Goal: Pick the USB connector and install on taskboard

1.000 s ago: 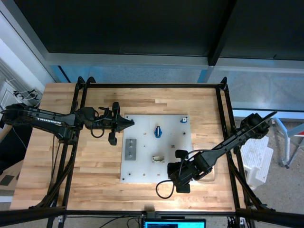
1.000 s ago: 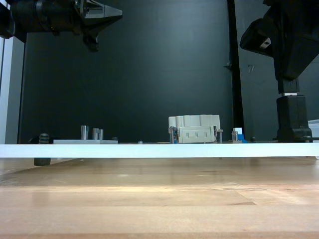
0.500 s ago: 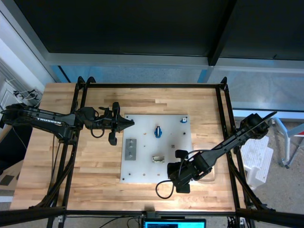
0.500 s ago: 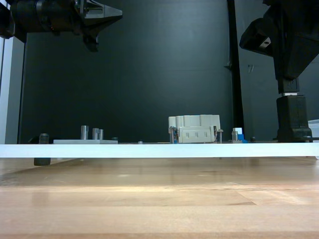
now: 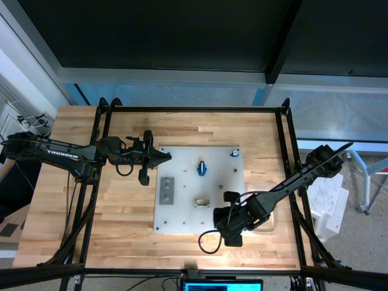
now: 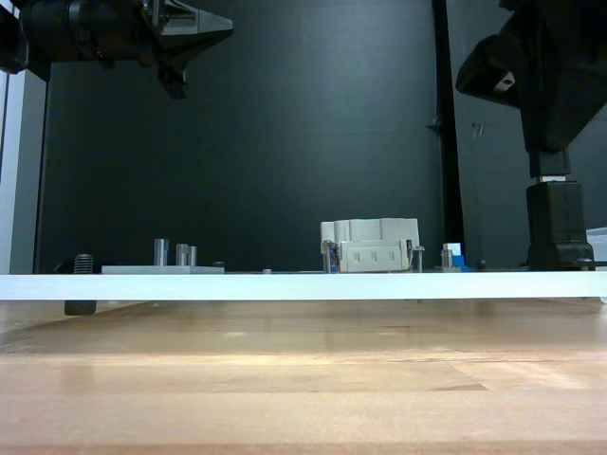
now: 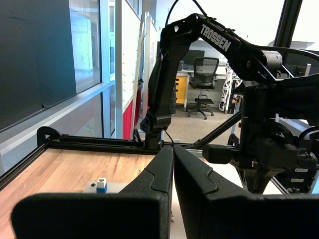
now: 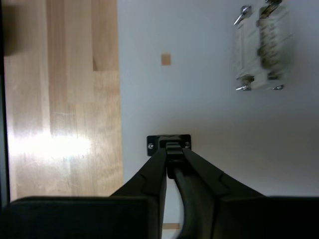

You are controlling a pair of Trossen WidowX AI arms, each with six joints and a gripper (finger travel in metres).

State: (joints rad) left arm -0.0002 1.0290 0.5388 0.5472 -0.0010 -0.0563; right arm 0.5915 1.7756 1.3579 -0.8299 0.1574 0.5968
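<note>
Left claw [image 6: 224, 23] hangs high; right claw [image 6: 550, 163] holds the USB connector [image 6: 559, 220] upright on the taskboard [image 6: 285, 286].

t=now | right end effector [image 8: 172, 151] | tiny leftward shift | taskboard [image 5: 182, 212] near edge

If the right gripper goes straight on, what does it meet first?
Probably the small black fitting on the taskboard, just beyond the USB connector in the right gripper. Left gripper hovers shut over board's far-left corner.
</note>
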